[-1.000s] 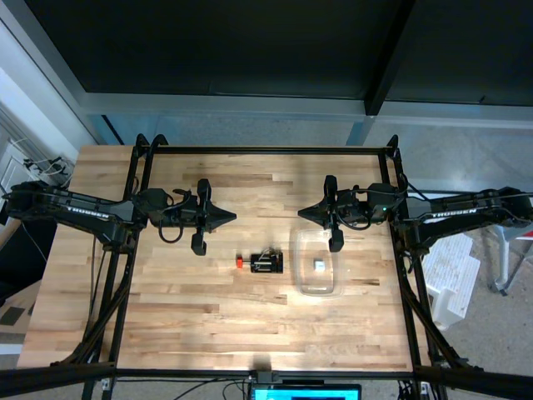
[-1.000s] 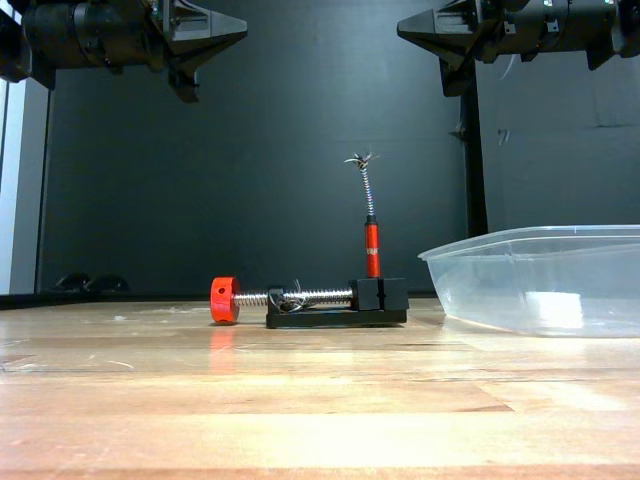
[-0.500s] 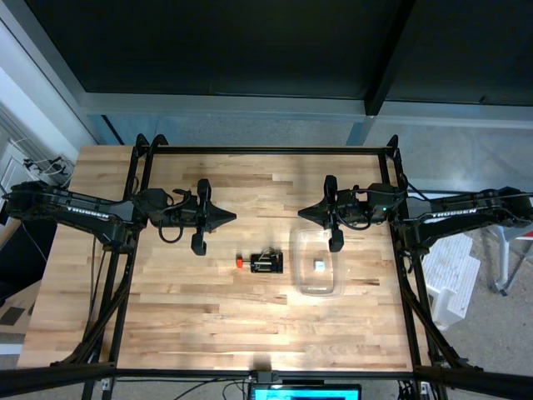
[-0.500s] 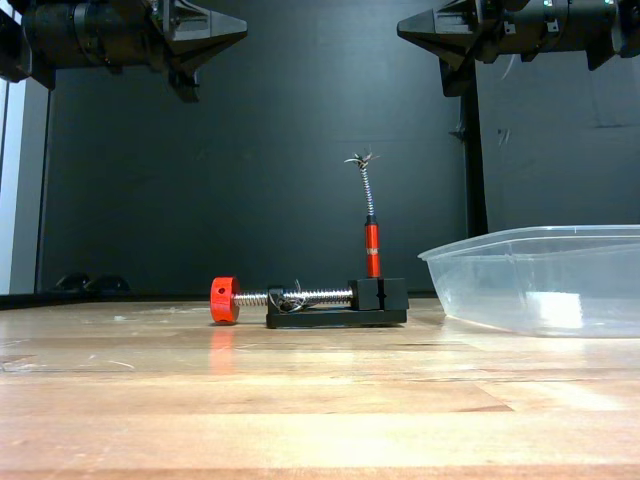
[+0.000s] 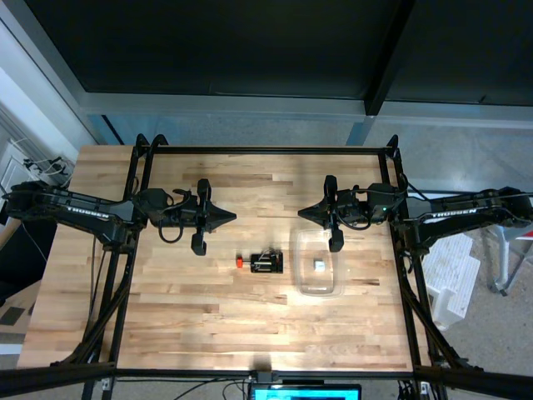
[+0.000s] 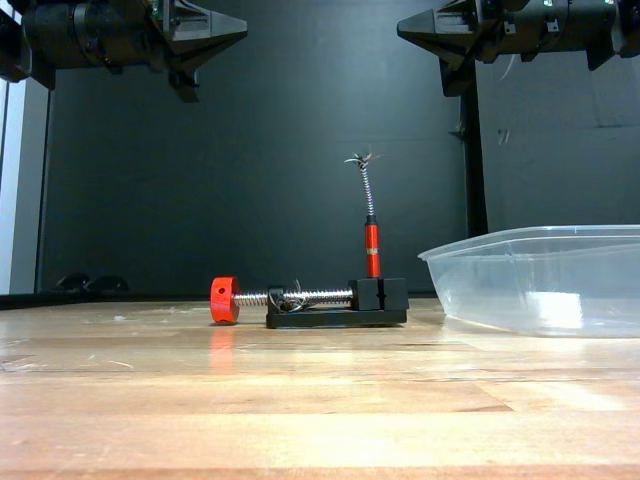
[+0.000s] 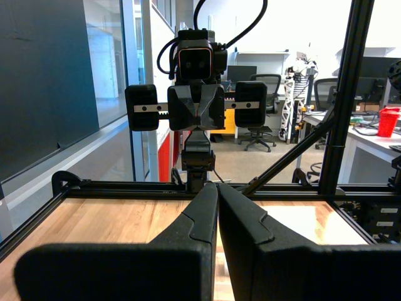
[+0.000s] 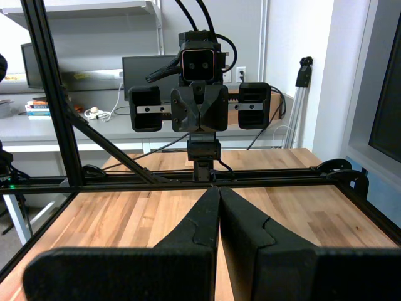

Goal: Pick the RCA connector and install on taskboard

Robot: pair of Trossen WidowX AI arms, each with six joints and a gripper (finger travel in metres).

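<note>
Left gripper (image 5: 232, 217), right gripper (image 5: 301, 212) aloft; connector (image 6: 371, 249) seemingly seated.

The connector (image 6: 371, 250) stands on the vise (image 5: 267, 263), below and between the left gripper (image 5: 232, 217) and right gripper (image 5: 301, 212). The tray (image 6: 470, 285), apparently holding only the block (image 5: 318, 264), lies below the right gripper, right of the vise.

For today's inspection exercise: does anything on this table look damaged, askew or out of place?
Only the frayed tip of the braided cable above the connector standing upright on the vise. Left gripper and right gripper hang shut, high above the table.
</note>
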